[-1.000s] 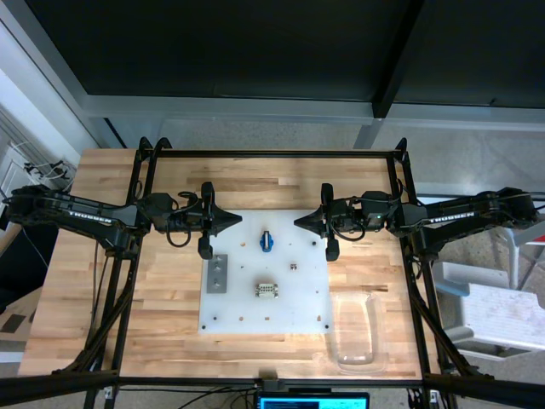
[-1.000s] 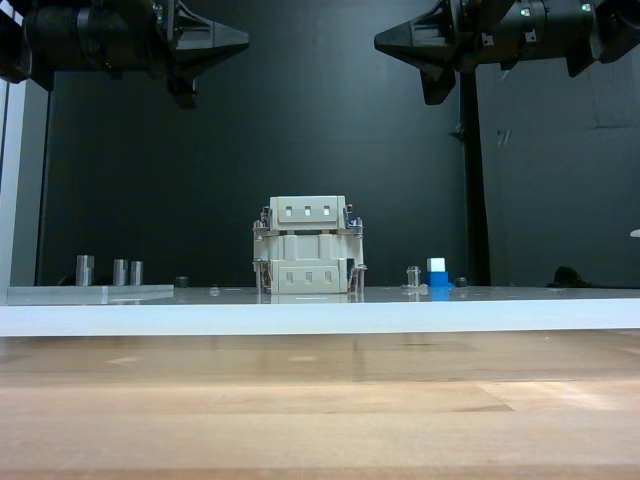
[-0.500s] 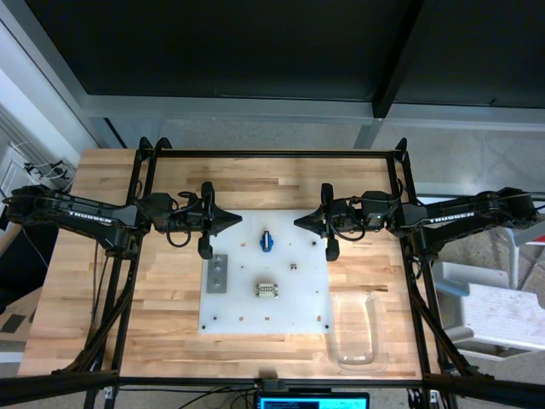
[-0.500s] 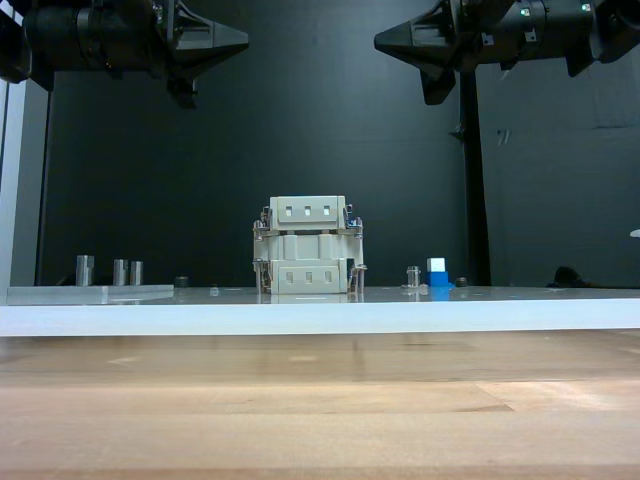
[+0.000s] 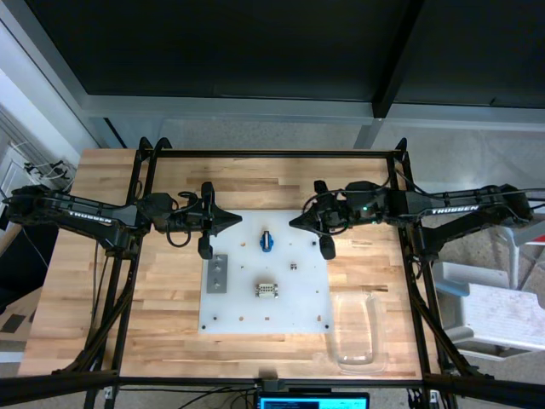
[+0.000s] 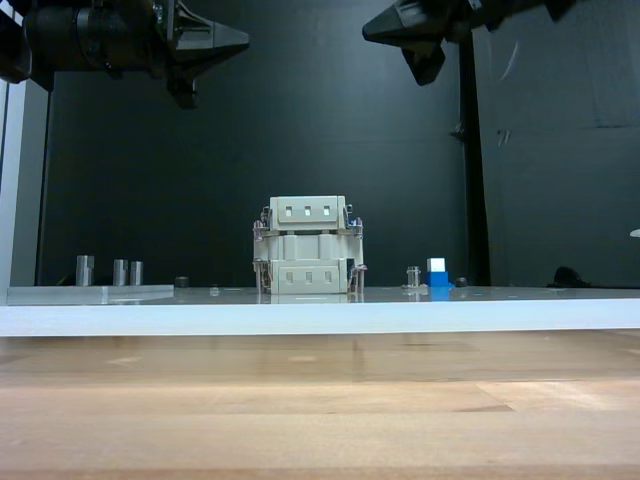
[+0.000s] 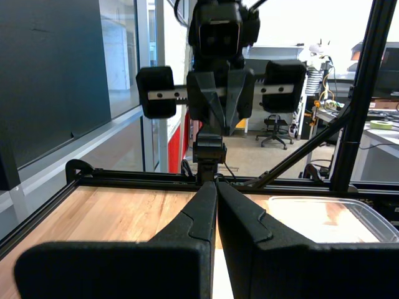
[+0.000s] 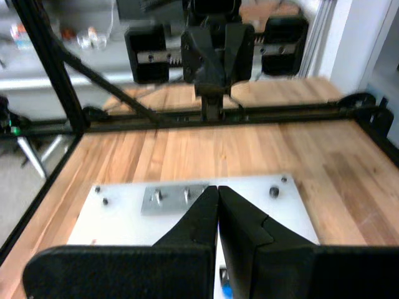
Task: Remove the HAN10-E connector and place it in the container
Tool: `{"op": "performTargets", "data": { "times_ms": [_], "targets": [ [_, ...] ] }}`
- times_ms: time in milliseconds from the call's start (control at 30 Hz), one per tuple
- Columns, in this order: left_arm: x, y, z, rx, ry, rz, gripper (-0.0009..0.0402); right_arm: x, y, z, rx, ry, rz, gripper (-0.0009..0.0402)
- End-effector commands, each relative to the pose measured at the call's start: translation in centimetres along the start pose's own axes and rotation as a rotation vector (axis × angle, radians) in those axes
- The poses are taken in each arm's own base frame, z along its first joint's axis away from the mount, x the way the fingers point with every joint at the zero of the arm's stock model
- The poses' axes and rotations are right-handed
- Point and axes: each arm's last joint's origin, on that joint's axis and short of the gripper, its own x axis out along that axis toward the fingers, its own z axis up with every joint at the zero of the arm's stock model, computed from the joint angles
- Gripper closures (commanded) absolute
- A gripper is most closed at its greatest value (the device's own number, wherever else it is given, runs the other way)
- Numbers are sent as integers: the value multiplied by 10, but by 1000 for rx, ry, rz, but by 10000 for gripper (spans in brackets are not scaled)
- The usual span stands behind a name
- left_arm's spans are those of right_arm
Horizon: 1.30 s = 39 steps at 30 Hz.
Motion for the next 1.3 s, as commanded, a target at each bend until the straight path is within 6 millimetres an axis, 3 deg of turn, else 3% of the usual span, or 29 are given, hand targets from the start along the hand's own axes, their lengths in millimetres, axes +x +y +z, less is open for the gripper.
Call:
{"op": "performTargets", "data": {
  "times_ms": [33,233,533,1000,1300],
  "targets": [
    [0,0,0,0,0,0,393,5,5,15,-4,90,9,393],
    [0,0,0,0,0,0,393,18,19,36,-21,279,32,393],
    [0,0,0,0,0,0,393,45,37,51,-48,564,39,393],
    [0,0,0,0,0,0,393,91,63,58,-73,786,-11,393],
    [0,0,0,0,0,0,393,118,84,53,-88,872,-19,393]
  ]
}}
